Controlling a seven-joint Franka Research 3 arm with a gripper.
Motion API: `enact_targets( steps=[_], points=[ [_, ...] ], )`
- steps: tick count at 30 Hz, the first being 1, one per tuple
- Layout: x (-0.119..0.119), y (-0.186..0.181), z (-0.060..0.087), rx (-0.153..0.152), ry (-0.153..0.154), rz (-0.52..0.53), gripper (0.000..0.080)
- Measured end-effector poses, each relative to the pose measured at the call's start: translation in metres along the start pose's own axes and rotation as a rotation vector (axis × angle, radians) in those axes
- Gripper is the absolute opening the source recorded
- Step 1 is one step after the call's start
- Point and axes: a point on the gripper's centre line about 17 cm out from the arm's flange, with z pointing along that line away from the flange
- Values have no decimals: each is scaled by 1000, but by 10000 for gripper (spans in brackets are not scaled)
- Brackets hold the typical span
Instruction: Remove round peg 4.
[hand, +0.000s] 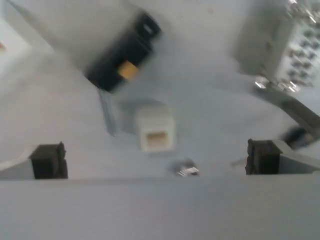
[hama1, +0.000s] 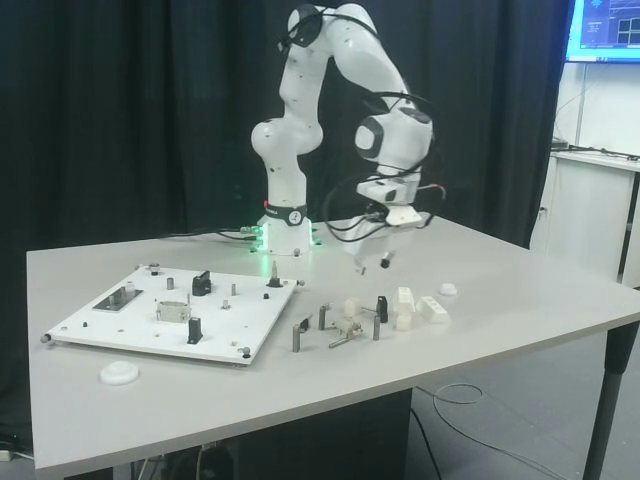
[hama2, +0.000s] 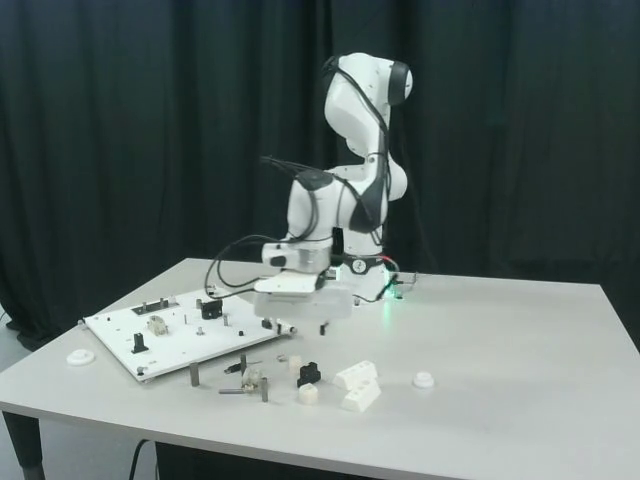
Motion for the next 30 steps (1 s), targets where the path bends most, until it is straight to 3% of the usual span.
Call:
enact_targets(
  steps=[12, 30],
  points=[
    [-54, 56, 11, 10, -32, -41, 800],
    [-134, 139, 21, 21, -55, -98, 800]
  ],
)
